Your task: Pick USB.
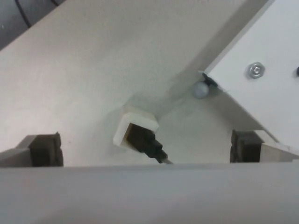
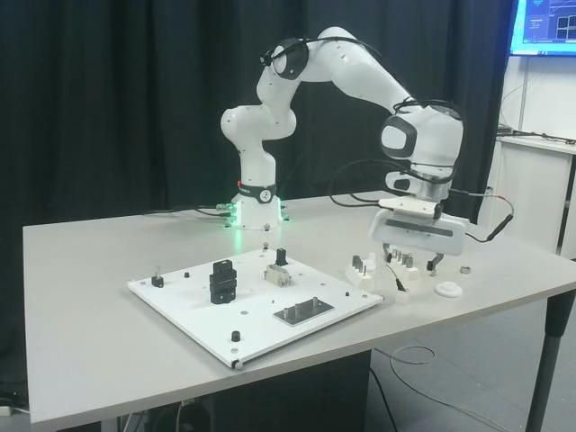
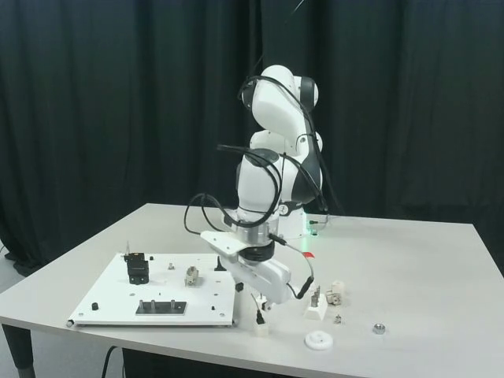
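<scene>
One gripper over the USB — approach step.
Fingers spread wide, nothing held — next, descend straight and pinch the black plug in its white holder.

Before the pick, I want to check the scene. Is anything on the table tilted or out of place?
Nothing stands out. The USB plug sits in its white holder on the table, beside the white board, between the open gripper fingers.
</scene>
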